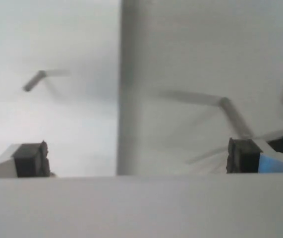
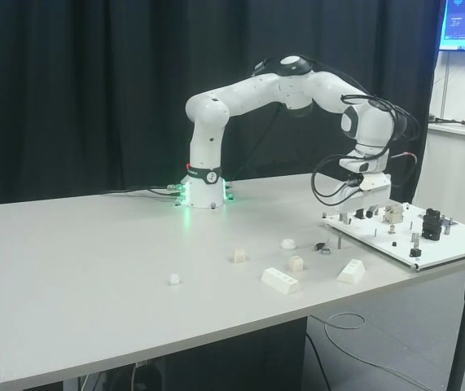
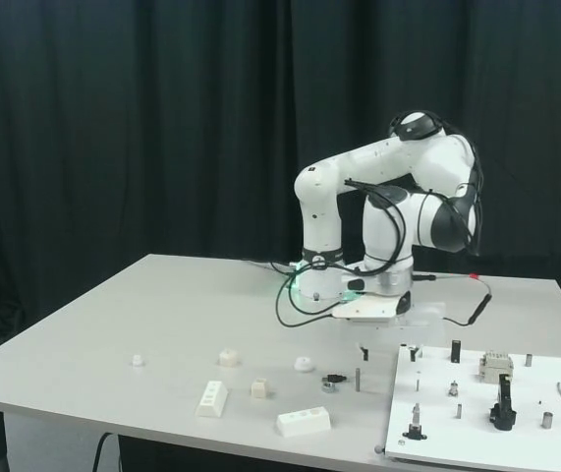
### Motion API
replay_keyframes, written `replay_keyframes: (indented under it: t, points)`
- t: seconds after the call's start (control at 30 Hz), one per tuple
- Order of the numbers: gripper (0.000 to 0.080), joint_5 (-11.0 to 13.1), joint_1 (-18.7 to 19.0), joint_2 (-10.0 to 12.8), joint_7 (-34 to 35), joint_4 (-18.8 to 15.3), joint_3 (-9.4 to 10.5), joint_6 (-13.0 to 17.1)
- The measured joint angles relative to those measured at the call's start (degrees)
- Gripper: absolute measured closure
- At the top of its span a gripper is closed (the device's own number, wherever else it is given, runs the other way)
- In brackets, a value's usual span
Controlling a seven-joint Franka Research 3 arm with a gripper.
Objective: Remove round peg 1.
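In the wrist view a grey upright peg (image 1: pixel 127 89) stands between my gripper (image 1: pixel 136 157) fingers, the black pads (image 1: pixel 30 159) wide apart and touching nothing. From the room, the gripper (image 2: pixel 359 213) (image 3: pixel 388 349) hangs open just above the near-left corner of the white board (image 2: pixel 460 244) (image 3: pixel 476 433). A thin grey peg (image 2: pixel 337 241) (image 3: pixel 358 379) stands just off that board corner, below the gripper. Whether it is the peg seen from the wrist I cannot tell. Several other small pegs and black fittings stand on the board.
Loose white blocks lie on the grey table in front of the arm's base: a long one (image 2: pixel 280 280) (image 3: pixel 211 398), a wedge (image 2: pixel 351 271) (image 3: pixel 303 421) and small pieces (image 2: pixel 238 256) (image 3: pixel 229 356). A small black part (image 2: pixel 322 247) (image 3: pixel 332 379) lies by the board's corner.
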Motion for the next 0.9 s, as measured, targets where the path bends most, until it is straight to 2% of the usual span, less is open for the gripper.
replay_keyframes:
  t: [0.3, 0.9]
  points:
    - [0.0003, 0.07, 1.17, 0.01, 3.34, 1.13, 1.80, 0.78]
    - [0.0003, 0.08, 1.78, 0.01, 6.41, 2.03, 5.02, 6.26]
